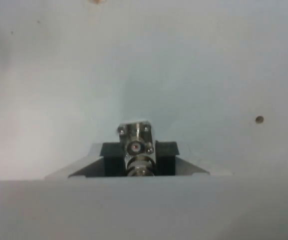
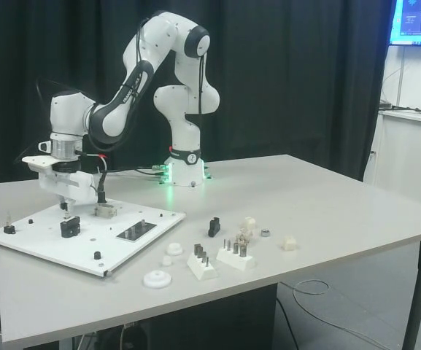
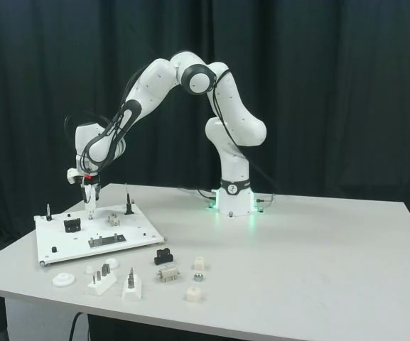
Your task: Insert BNC.
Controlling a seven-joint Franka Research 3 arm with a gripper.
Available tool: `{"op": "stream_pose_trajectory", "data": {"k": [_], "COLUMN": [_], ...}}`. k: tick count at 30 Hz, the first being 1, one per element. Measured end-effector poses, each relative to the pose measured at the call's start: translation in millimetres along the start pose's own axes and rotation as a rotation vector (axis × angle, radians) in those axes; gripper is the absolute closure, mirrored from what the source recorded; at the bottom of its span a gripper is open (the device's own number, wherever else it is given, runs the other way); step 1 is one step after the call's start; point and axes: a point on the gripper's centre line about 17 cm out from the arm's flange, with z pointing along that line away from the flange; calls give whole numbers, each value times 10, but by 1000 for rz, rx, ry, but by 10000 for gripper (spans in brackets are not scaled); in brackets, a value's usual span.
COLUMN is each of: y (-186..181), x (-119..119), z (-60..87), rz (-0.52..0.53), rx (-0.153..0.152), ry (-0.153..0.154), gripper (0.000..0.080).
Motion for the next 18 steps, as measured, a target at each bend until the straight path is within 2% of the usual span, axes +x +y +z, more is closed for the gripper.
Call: {"op": "stream_pose_trajectory", "data": {"k": [18], "y": [-19], "x": [60], "z": [80], "rz": [1], "rx": [-15], "ry": [20], "gripper": [678]}}
